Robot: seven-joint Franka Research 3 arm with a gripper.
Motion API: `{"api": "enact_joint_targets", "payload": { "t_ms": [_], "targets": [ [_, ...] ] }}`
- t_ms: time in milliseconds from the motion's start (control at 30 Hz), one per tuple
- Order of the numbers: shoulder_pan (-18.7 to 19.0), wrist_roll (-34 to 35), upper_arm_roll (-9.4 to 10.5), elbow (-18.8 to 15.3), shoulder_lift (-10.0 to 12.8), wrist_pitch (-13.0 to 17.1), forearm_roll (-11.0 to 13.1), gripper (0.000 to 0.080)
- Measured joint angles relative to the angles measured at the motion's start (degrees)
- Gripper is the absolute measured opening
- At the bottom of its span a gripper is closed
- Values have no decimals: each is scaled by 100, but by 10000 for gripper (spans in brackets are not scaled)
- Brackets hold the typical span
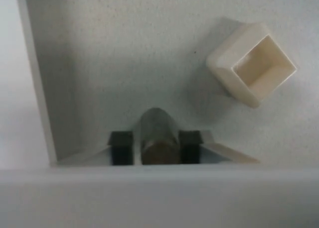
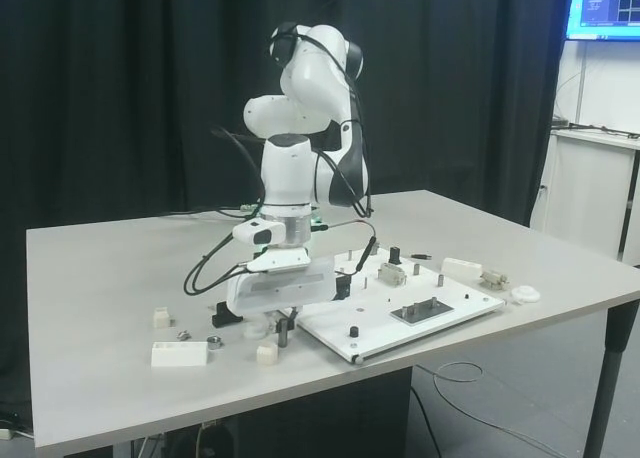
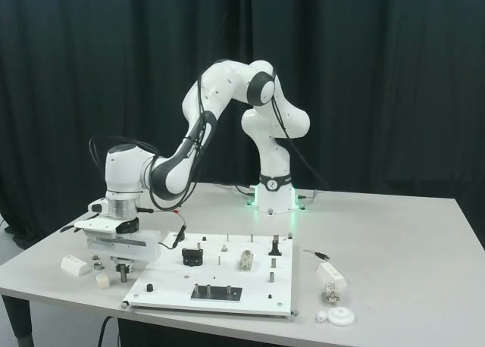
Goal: Place round peg 4.
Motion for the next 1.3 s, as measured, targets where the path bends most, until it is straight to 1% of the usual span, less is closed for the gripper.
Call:
{"api": "enact_joint_targets", "payload": {
  "t_ms": [33, 67, 233, 267, 500, 533, 567, 900, 1067, 1300],
  "targets": [
    [-3, -3, 0, 20, 9, -21, 0, 151],
    [-6, -7, 0, 41, 18, -46, 0, 233],
    [-21, -39, -1, 133, 48, -149, 0, 233],
    [-24, -44, -2, 153, 50, -179, 0, 584],
    [-55, -49, -24, 324, 50, -396, 0, 584],
    [-60, -49, -30, 355, 50, -445, 0, 747],
    [-64, -49, -37, 386, 50, -489, -1, 786],
    [-65, -49, -119, 644, 49, -895, -1, 797],
    [-65, -49, -139, 698, 49, -967, -1, 799],
    [-65, -35, -144, 713, 50, -975, -1, 800]
  ]
}}
